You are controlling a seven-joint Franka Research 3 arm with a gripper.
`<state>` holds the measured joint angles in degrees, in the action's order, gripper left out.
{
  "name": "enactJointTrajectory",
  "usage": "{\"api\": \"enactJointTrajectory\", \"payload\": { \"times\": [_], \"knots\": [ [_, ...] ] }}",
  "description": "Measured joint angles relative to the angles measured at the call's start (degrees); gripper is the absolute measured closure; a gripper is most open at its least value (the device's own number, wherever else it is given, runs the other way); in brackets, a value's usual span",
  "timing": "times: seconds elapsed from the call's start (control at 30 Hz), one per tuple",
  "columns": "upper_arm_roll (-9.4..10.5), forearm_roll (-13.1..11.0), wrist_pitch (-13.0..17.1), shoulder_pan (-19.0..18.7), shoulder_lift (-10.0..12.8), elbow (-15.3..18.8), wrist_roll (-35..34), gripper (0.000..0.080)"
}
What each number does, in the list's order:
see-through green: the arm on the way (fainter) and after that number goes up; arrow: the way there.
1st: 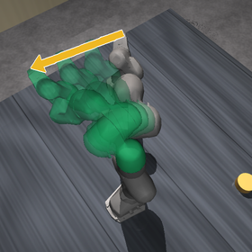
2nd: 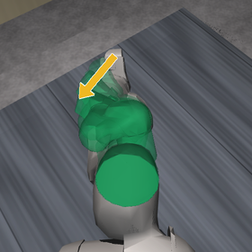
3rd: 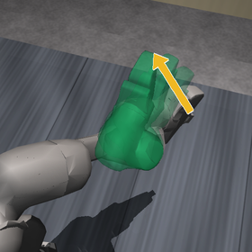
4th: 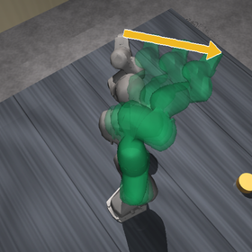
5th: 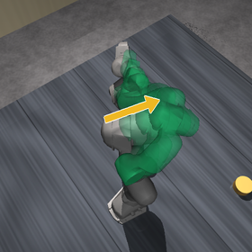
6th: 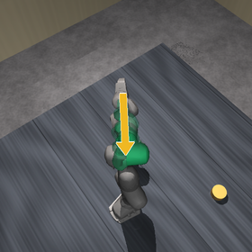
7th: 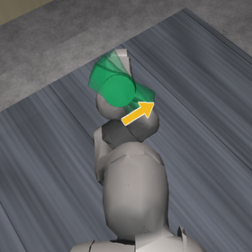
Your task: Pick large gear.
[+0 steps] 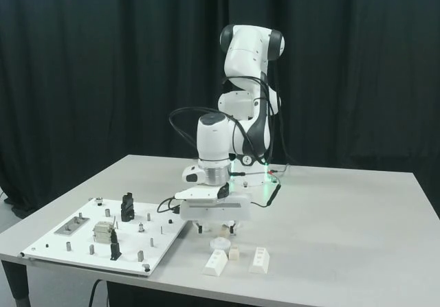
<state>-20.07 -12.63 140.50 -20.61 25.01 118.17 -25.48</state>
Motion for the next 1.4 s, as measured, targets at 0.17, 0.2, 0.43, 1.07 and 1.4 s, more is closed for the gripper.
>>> {"api": "enactJointTrajectory", "payload": {
  "times": [0.17,0.2,0.43,1.07,1.4],
  "knots": [
    [-0.13,0.00,-0.54,0.00,-0.01,-0.33,0.00,0.0003],
    [-0.15,0.00,-0.56,0.00,-0.02,-0.36,0.00,0.0003],
    [-0.25,0.00,-0.61,0.00,-0.08,-0.46,-0.06,0.0003],
    [-1.16,0.04,-2.46,0.00,-0.20,-1.94,-0.07,0.0003],
    [-1.59,0.69,-4.06,0.00,-0.49,-2.82,-0.07,0.0003]
  ]
}}
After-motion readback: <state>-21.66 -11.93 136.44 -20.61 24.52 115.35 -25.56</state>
